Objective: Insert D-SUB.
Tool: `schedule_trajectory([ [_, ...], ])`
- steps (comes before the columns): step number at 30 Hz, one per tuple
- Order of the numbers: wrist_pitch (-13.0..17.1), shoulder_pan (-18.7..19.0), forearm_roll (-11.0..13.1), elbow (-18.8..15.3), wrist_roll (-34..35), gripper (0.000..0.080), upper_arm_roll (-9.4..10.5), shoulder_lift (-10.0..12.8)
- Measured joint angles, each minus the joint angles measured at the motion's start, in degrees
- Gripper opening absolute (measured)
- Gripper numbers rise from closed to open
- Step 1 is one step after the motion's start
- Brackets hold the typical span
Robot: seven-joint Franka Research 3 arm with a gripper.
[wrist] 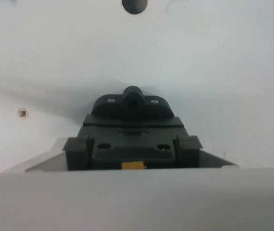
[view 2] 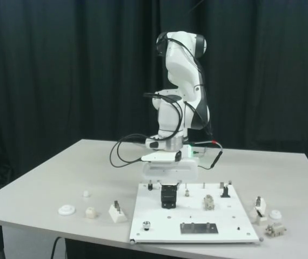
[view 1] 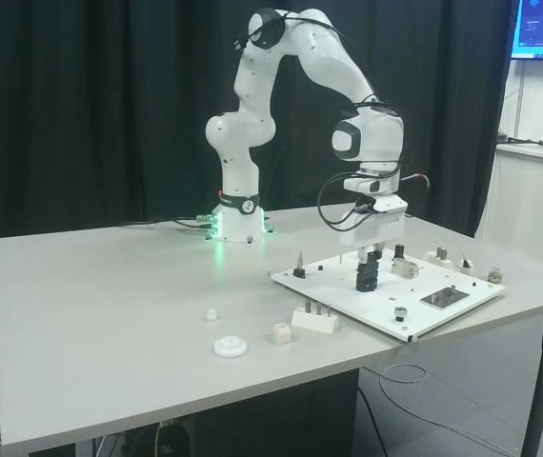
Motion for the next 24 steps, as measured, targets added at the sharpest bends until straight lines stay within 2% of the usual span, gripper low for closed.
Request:
schedule_trajectory([
  [24,-0.7,0.0,-0.1,0.0,0.0,0.0383,-0.07,-0.1],
])
